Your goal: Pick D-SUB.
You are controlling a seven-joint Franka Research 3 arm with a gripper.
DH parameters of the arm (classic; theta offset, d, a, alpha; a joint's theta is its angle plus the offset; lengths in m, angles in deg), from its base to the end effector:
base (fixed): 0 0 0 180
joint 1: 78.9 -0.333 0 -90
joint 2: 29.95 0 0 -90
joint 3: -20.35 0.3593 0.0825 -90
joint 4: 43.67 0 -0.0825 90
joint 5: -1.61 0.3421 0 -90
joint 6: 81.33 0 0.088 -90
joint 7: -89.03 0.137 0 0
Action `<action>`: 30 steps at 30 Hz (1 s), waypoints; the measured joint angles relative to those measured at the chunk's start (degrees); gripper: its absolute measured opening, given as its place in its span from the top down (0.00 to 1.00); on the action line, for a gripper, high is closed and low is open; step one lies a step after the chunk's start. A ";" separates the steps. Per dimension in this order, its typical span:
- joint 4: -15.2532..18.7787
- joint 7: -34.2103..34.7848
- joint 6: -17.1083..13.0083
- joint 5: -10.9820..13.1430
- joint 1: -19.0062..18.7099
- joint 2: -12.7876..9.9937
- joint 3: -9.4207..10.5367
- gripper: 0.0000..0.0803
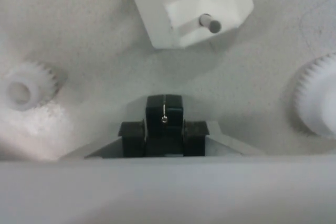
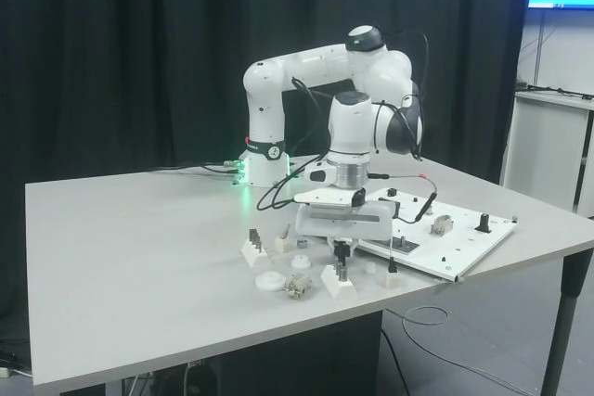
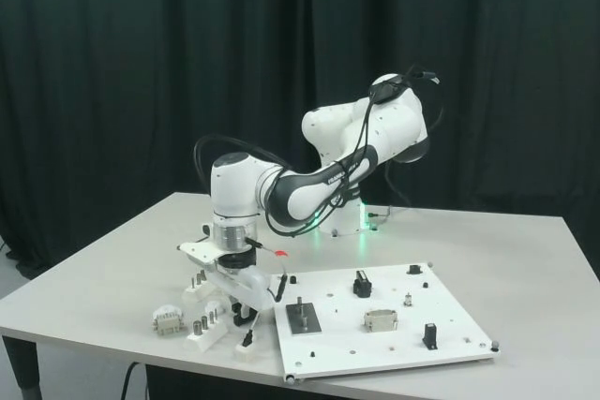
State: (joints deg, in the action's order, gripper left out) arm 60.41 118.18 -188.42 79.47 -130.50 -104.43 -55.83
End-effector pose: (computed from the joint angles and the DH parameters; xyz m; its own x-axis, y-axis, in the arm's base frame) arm 0.6196 -0.0380 0.1918 0.2086 -0.9780 0.0040 -0.9780 -0.2086 -0.0048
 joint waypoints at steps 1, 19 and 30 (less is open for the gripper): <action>-0.02 0.00 -0.05 0.11 -0.03 0.00 0.01 0.77; -0.44 0.19 -0.60 0.47 -0.27 0.09 -1.43 0.81; -0.44 0.20 0.72 0.34 -0.56 0.17 -3.11 0.81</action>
State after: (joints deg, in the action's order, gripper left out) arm 59.97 118.38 -187.70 79.81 -131.07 -104.26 -58.94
